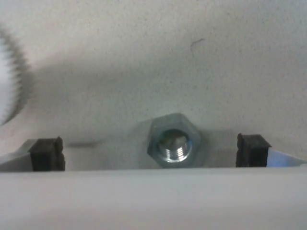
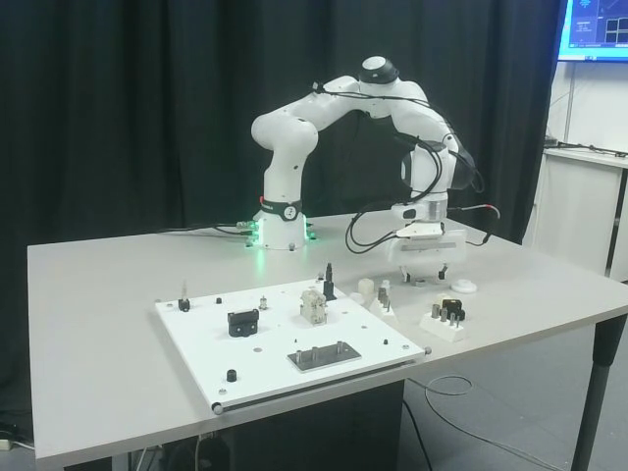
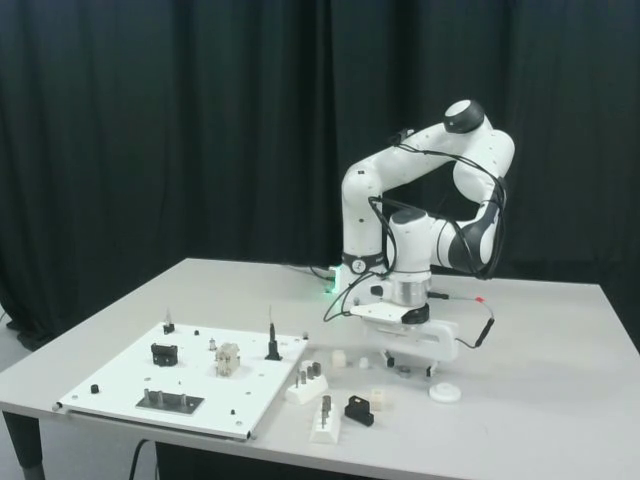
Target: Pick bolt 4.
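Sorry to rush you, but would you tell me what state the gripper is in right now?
Gripper: jaws open, holding nothing; the bolt stands on the table between them, untouched.

Hand (image 1: 149, 151) low, fingers wide apart

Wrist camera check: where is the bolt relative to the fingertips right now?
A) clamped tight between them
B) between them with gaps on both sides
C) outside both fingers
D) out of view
B: the bolt stands on the table between the open gripper fingertips, touching neither.
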You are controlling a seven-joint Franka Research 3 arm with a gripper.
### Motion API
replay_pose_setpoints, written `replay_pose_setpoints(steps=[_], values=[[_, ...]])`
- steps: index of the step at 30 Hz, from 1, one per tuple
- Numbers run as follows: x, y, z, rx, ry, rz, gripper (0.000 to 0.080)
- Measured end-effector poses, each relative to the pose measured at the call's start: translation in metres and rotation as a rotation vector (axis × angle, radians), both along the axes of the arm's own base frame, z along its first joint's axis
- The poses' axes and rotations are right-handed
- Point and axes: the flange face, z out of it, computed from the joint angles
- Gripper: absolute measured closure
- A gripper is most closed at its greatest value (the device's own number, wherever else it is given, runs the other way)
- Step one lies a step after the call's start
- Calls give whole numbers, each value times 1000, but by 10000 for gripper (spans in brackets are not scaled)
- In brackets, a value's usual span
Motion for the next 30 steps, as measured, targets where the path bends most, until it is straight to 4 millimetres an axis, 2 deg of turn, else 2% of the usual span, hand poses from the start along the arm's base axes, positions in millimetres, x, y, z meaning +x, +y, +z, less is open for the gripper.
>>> replay_pose_setpoints(steps=[27,28,30], values=[[2,2,-10,-15,-15,8,3],[2,2,-10,-15,-15,6,112],[2,1,-11,-15,-15,3,112]])
